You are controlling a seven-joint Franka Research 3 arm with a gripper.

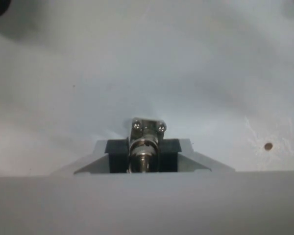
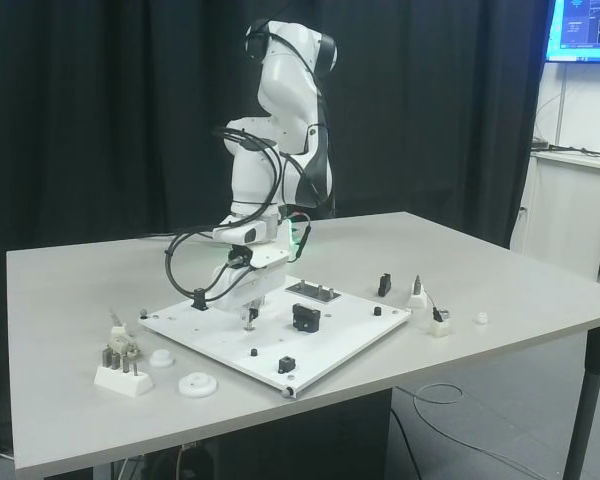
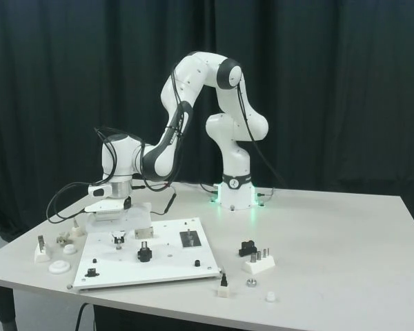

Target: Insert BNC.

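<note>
Grey table (image 2: 500,270), white board (image 2: 340,345); claw (image 1: 145,161) closed on BNC connector (image 1: 146,139), directly above the board.

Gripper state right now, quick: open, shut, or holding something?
Gripper: shut on the BNC connector, held between the black pads above the white board.

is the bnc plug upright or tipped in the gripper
Upright. In the wrist view the BNC plug stands in line between the black finger pads, over the flanged socket on the white board.
</note>
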